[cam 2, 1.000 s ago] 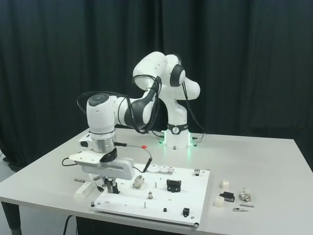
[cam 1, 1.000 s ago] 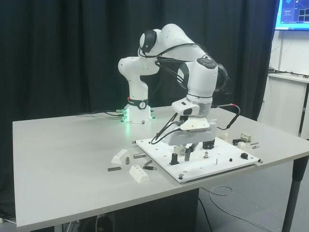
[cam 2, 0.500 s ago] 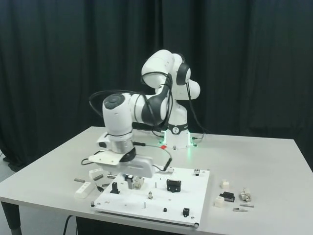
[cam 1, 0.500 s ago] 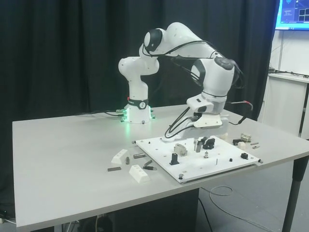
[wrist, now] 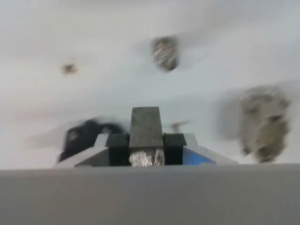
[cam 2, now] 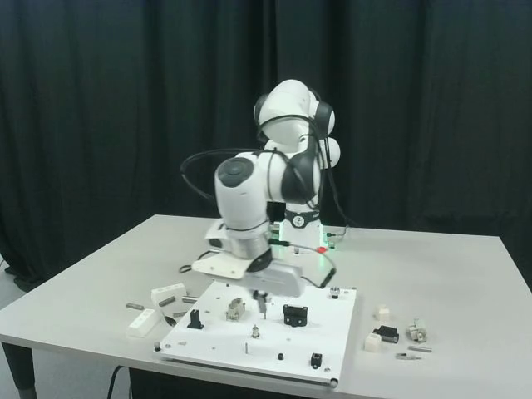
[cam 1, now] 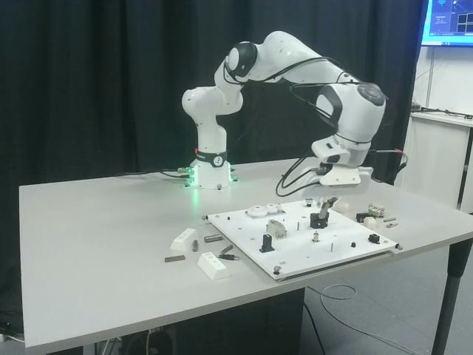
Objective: Place square peg 4.
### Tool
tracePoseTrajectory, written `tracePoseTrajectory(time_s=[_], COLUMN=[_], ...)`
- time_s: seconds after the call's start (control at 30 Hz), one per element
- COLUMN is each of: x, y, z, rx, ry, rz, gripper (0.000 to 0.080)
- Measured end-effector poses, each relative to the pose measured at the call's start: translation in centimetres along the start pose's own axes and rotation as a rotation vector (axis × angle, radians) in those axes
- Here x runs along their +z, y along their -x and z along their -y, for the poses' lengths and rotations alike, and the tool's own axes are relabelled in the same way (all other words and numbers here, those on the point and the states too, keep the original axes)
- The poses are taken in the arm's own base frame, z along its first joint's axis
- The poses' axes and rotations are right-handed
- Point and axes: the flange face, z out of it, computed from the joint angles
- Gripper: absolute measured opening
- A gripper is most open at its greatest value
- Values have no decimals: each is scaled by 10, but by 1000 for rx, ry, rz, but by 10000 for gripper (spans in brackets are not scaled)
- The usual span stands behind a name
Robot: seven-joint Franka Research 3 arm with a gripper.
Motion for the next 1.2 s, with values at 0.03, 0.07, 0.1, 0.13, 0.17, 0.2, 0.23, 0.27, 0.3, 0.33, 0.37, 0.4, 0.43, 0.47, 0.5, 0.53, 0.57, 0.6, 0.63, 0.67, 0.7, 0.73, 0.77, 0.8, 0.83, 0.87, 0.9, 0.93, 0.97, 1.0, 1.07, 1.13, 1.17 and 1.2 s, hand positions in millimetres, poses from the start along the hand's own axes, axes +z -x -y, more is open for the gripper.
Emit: tracePoseTrajectory(time_s=[0.03,0.07,0.1,0.13,0.17,0.2,0.23,0.27,0.3,0.33,0.37,0.4,0.43,0.47,0.5,0.53,0.57,0.6,0.63,0.67,0.7,0.73,0.77,0.8,0.83,0.87,0.9,0.93,0.97,1.0,1.07,1.13,1.17,1.2], x=[0,0,1,1,2,3,4,5,6,7,8,9,11,12,13,15,16,18,19,20,22,24,25,27,29,31,33,35,37,40,44,49,51,54], y=[6,12,18,25,31,37,44,50,57,64,71,78,83,91,97,104,110,115,122,128,133,139,144,149,155,160,165,170,175,180,189,198,201,206], z=[2,4,7,9,11,13,16,17,19,21,22,24,25,27,28,30,31,32,34,35,36,38,38,40,41,41,42,43,44,45,46,47,48,48], rx=[4,8,10,13,16,20,24,27,31,34,38,43,46,49,52,54,57,60,62,64,66,68,70,72,73,74,76,77,78,81,85,86,86,86], ry=[5,9,13,16,19,23,27,31,36,42,46,50,53,58,62,65,67,69,70,70,70,70,69,68,65,64,62,59,56,53,47,41,37,34], rz=[5,9,14,17,20,22,25,26,28,29,30,30,30,28,26,24,20,15,10,5,1,-3,-7,-11,-15,-18,-20,-22,-25,-28,-33,-38,-41,-44], gripper=[152,152,152,152,152,152,152,152,152,152,152,152,152,152,152,152,152,152,152,152,152,152,152,152,152,152,152,152,152,152,152,152,152,152])
